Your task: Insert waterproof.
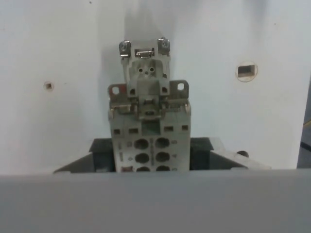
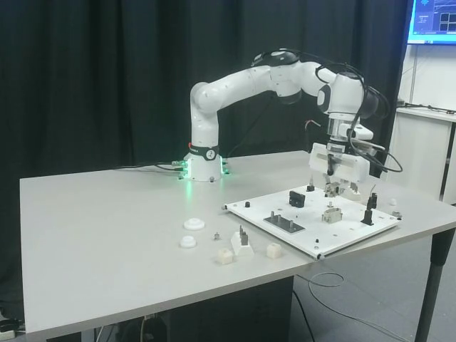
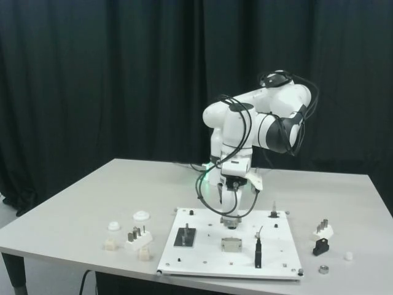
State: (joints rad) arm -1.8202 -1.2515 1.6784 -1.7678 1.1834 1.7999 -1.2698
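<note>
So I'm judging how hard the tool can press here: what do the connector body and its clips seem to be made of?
The connector body looks like matte moulded plastic, pale, with round sockets cast in. The clips look like thin bright metal, going by their glints and bent tabs. Neither is certain from looks alone.

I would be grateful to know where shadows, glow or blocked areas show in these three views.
Wrist view: the connector throws a soft shadow up the white board, and a grey band hides the lower part. First room view: green light glows at the arm base, and a lit screen sits in the corner. Second room view: black curtain, even light.
</note>
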